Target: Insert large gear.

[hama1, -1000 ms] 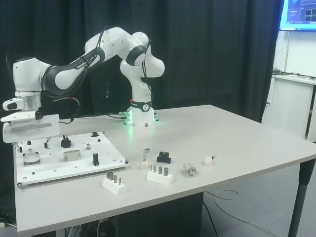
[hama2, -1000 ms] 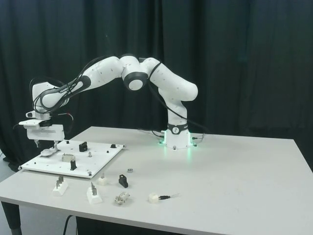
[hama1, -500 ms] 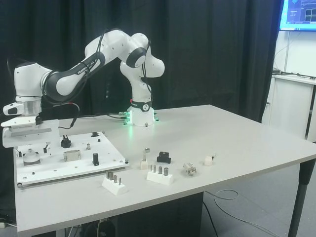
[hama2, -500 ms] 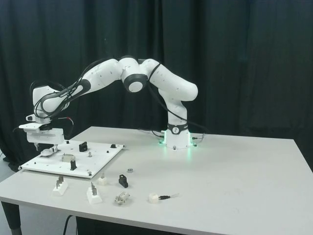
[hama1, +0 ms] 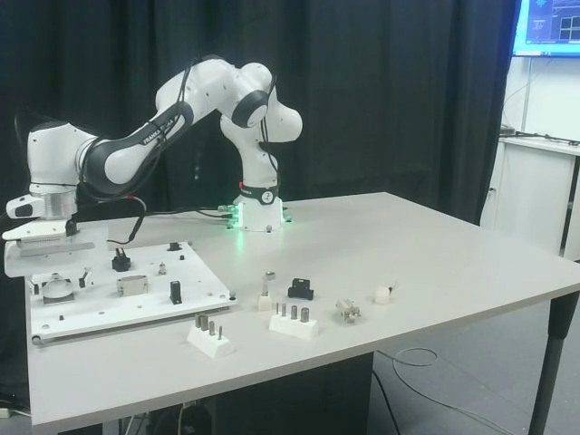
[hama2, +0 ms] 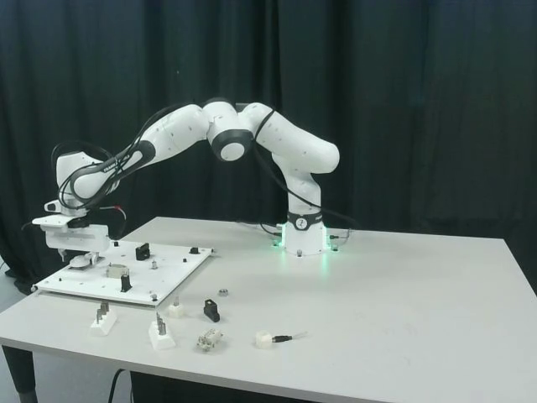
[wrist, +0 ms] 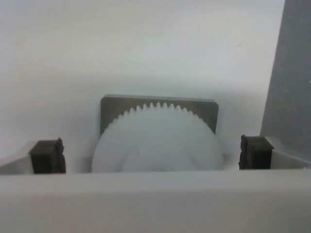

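Note:
The large white gear (wrist: 158, 141) lies flat on a grey square seat on the white assembly board (hama1: 136, 304), at the board's far left end. My gripper (wrist: 151, 153) hangs just over it, open, one black fingertip (wrist: 47, 155) on each side of the gear with a small gap to the teeth. In the first room view the gear (hama1: 57, 290) shows under the gripper (hama1: 59, 275). The second room view has the gear (hama2: 81, 262) below the gripper (hama2: 80, 253) too.
The board carries black blocks (hama1: 175, 291), a grey connector (hama1: 131, 285) and small pegs. On the table in front stand two white peg holders (hama1: 210, 336), a black bracket (hama1: 300, 290), a metal part (hama1: 348, 310) and a small white piece (hama1: 383, 294).
The gripper has come down toward the board and now straddles the gear; the wrist dropped with it. The gear has stayed in place.

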{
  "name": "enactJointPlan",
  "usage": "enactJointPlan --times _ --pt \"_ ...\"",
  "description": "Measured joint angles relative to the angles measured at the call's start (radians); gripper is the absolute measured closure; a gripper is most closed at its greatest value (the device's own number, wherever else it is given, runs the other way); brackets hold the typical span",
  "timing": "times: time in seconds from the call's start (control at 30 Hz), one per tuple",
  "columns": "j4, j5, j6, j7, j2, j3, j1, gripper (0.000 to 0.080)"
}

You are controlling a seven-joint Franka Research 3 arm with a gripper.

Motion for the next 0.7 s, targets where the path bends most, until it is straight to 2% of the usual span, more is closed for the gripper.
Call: enactJointPlan --times 0.47,0.5,0.67,0.7 --pt "0.029 0.0 -0.001 0.01 0.028 0.0 -0.007 0.0003" --pt "0.031 0.0 -0.002 0.012 0.029 0.0 -0.007 0.0094" --pt "0.039 -0.003 -0.01 0.032 0.033 0.0 -0.009 0.0094" --pt "0.04 -0.003 -0.012 0.036 0.034 0.0 -0.009 0.0204"
